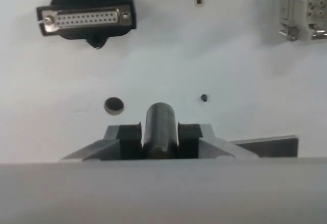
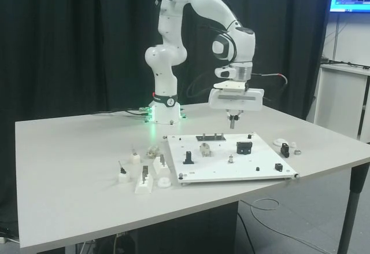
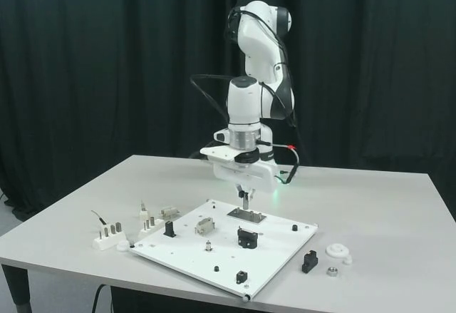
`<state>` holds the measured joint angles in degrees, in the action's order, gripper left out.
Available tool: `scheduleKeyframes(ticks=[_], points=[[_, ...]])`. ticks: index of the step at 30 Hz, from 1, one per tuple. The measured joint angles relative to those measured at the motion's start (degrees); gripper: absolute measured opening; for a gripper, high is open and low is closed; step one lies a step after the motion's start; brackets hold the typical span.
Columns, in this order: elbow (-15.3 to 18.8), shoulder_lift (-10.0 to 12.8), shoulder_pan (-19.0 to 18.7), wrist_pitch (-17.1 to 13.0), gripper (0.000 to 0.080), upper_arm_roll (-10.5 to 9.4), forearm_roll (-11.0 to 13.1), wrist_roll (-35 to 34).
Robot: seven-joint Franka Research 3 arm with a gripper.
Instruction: Insert round peg 4.
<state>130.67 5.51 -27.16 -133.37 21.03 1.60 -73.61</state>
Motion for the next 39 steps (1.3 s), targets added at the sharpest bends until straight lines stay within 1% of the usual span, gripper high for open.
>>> scheduleKeyframes(ticks=[8,14,23,35,39], points=[[1.0,0.0,-0.9,-1.5,0.0147,-0.45,0.0,-2.2],[2.2,0.0,-2.0,-3.0,0.0147,-0.75,0.0,-6.2],[4.3,0.0,-3.4,-5.5,0.0147,-1.63,-0.1,-10.4],[5.8,0.1,-3.7,-7.6,0.0147,-2.33,-2.3,-13.1],[5.9,0.3,-3.7,-7.9,0.0147,-2.38,-2.5,-13.1]])
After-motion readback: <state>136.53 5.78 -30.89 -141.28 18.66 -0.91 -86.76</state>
